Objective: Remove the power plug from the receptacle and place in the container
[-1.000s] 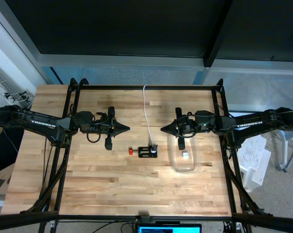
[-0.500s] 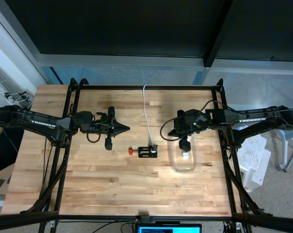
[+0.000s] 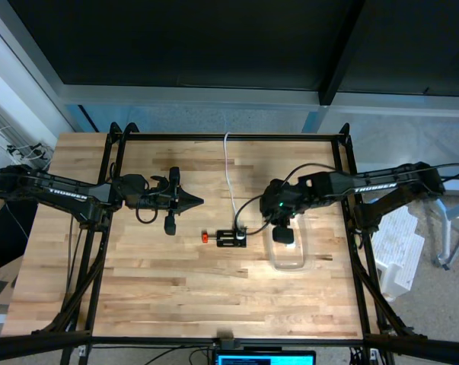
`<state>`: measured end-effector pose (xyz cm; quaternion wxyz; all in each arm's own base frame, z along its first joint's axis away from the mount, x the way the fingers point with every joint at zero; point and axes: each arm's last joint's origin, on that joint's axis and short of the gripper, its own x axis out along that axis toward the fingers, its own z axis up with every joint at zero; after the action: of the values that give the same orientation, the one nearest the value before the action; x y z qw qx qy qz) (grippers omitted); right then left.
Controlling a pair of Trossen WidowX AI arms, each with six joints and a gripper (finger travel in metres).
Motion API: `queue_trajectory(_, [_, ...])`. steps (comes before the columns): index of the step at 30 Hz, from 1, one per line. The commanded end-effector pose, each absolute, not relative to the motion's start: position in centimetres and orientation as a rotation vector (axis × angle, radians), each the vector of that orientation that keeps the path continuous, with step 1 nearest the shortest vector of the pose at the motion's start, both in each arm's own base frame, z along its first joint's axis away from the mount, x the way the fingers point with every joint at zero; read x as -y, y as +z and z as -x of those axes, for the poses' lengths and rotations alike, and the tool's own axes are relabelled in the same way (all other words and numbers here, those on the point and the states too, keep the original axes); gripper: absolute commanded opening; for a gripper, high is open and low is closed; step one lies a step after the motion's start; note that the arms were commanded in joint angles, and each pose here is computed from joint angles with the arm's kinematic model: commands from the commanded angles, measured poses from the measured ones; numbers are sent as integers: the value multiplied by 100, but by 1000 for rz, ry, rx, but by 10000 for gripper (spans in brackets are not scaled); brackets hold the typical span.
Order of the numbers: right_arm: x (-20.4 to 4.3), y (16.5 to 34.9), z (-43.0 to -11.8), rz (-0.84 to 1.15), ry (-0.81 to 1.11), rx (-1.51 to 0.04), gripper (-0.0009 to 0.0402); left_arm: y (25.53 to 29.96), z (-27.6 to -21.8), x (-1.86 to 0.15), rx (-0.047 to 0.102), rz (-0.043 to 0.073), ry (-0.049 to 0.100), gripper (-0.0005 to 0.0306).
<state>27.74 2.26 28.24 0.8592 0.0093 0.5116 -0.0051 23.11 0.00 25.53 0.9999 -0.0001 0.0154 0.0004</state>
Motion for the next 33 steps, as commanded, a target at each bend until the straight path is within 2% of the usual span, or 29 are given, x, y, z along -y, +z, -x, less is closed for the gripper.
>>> queue_trajectory(1, [-280, 2819, -2885, 2, -17, -1110, 138, 2553, -2312, 0, -31, 0, 0, 0])
queue_trajectory(7, [-331, 2801, -3087, -14, -24, -1124, 209, 2553, -2312, -1, -31, 0, 1, 0])
queue_trajectory(12, [-369, 2740, -3241, -9, -20, -1145, 238, 2553, -2312, -1, -31, 0, 1, 0])
queue_trajectory(33, [-471, 2500, -3696, -11, -26, -1215, 240, 2552, -2311, -1, -31, 0, 1, 0])
